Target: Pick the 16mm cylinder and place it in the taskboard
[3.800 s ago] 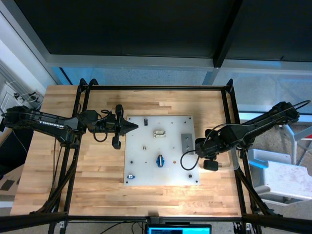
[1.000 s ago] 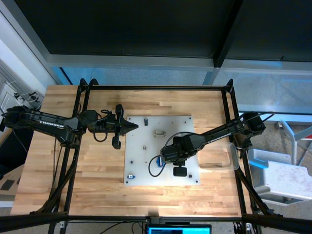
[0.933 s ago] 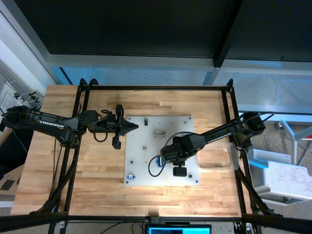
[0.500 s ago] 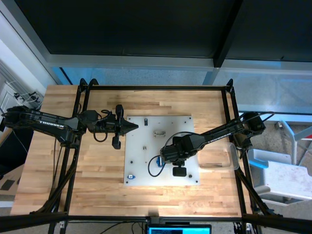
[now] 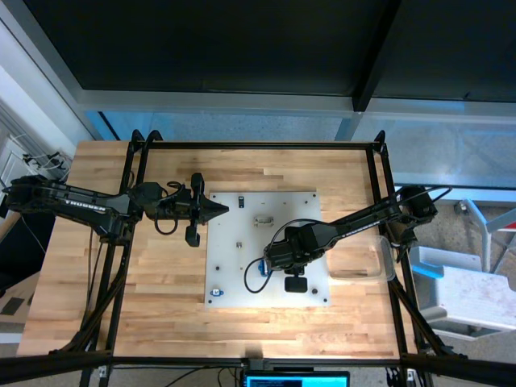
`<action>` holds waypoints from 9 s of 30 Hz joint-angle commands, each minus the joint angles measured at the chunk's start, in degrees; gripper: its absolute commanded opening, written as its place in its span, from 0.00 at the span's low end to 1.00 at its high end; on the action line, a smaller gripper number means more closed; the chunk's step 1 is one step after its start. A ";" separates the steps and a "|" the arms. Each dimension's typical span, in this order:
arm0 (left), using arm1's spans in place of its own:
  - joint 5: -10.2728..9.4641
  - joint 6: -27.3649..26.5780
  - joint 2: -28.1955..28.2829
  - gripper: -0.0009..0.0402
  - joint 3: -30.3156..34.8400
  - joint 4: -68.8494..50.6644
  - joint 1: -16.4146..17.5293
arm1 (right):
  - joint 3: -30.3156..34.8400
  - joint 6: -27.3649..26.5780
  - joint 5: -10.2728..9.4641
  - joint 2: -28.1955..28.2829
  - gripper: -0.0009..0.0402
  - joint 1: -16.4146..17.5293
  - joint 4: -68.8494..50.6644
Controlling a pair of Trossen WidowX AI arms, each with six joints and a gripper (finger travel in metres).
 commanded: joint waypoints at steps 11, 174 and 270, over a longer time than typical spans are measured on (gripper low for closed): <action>0.00 0.02 0.00 0.02 0.00 0.00 0.00 | -0.04 0.07 -0.09 0.20 0.05 0.17 -1.92; 0.00 0.02 0.00 0.02 0.00 0.00 0.02 | -0.13 -0.09 0.48 -9.44 0.42 0.79 -4.98; 0.00 0.02 0.00 0.02 0.00 0.00 0.00 | -0.13 -0.11 0.44 -9.44 0.42 0.76 -4.76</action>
